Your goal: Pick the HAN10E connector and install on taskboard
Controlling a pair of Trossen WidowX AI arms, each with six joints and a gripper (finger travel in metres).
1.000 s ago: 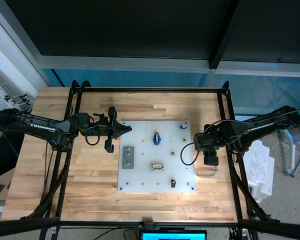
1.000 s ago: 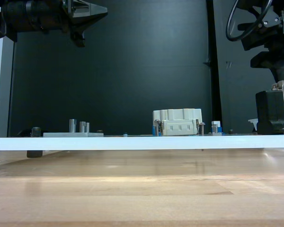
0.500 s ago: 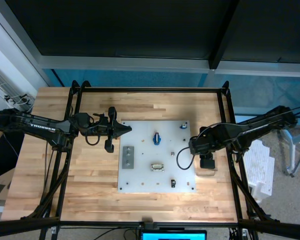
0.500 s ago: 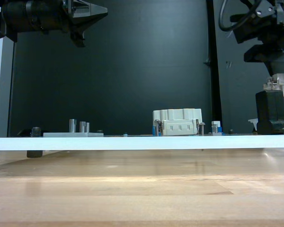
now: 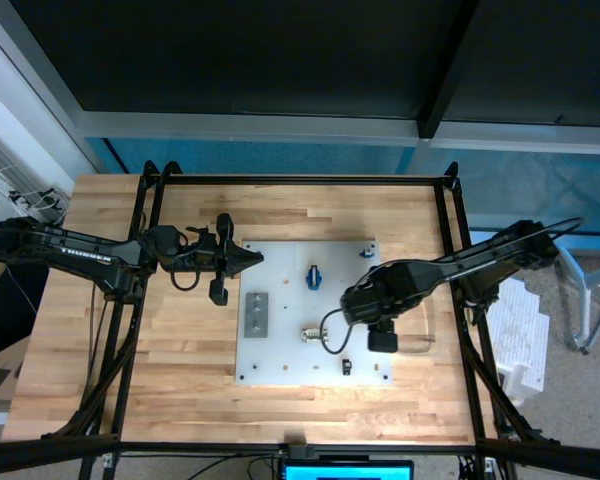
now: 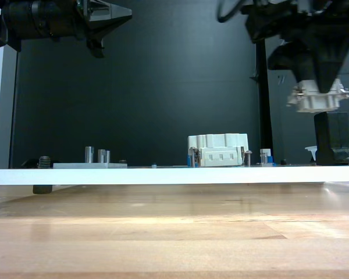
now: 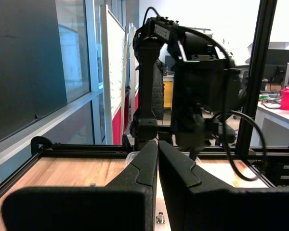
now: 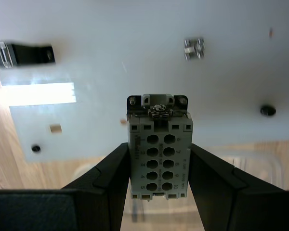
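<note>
Clamped in the right tool [image 8: 159,150], the connector [image 6: 315,99] is now carried inward from the desk's [image 5: 180,385] right side and held above the board [image 5: 280,362], so only seating is judged left; the left tool [image 7: 158,144] is parked closed near the board's far left corner.

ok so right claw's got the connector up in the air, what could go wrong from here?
1. The right claw pinches the HAN10E connector only by its sides, above the taskboard. In the low view it hangs slightly tilted, so it might meet the beige socket skewed.
2. The black upright part stands close by; a low traverse could clip it.
The left claw, shut, is parked over the board's left edge, out of the way.
</note>
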